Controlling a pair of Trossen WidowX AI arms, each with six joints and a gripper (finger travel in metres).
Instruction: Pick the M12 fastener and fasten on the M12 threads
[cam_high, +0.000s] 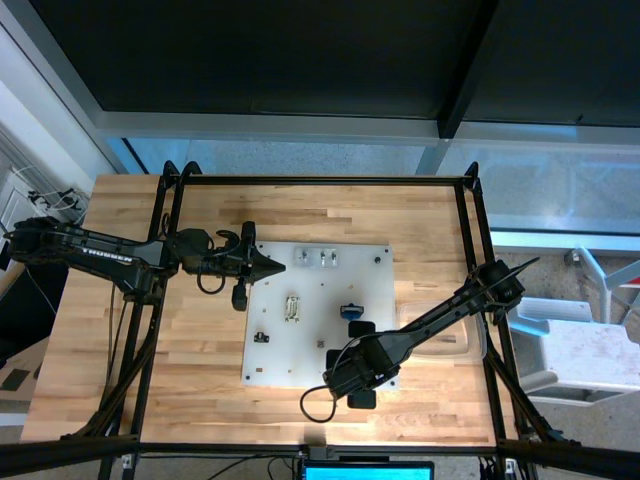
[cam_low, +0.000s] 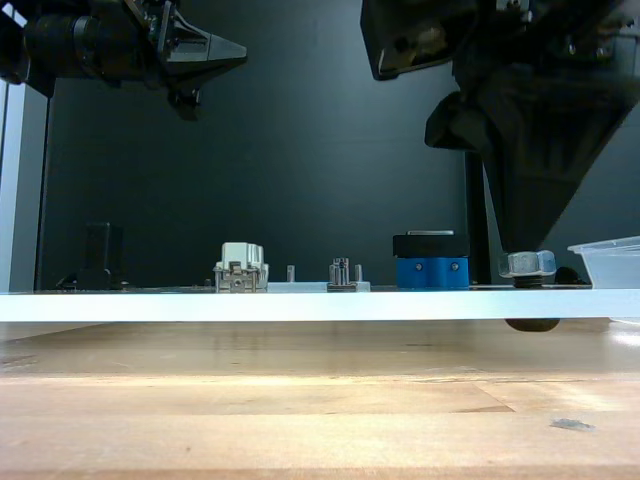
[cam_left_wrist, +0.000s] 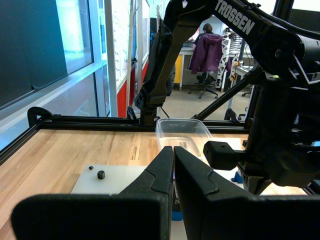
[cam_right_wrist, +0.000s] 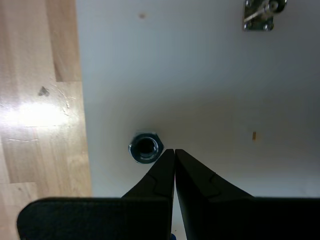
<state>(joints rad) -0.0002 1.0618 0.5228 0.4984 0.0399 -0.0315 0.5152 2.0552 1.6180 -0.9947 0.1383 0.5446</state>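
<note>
Near board right edge: right gripper jaws shut empty beside nut. Risk: twisting here just nudges nut. Left gripper raised at board's left, jaws shut, empty.

Both closed: left gripper, right gripper

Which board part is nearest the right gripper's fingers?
The silver nut, just beside the shut right gripper. The blue fitting and white connector sit farther off. The left gripper hangs shut, high over the left side of the board.
</note>
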